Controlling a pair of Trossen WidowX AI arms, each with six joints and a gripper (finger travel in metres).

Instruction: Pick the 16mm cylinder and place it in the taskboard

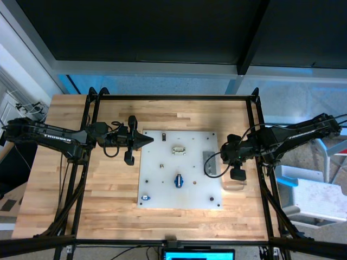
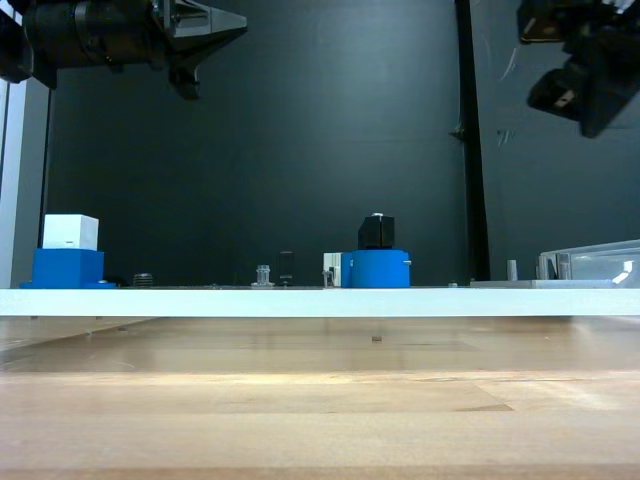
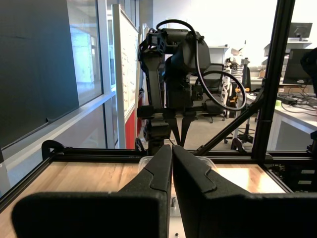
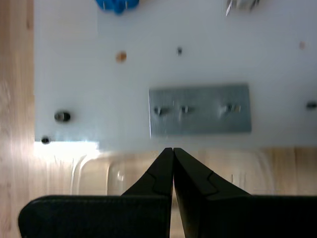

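We find the clear tray (image 4: 99, 171) on the table, just beside the taskboard's (image 1: 162, 187) right edge. Its contents cannot be made out, and the 16mm cylinder is too small for us to locate. The right gripper (image 4: 173, 150) hangs clenched, holding nothing, above the tray. The left gripper (image 1: 149, 140), likewise clenched, hovers over the taskboard's left edge.

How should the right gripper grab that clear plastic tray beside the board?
Pinch a thin side wall of the clear tray from above, one finger inside: it lies flat and open-topped beside the taskboard. The right gripper, shut, hovers over it. The left gripper hangs shut over the taskboard's left edge.
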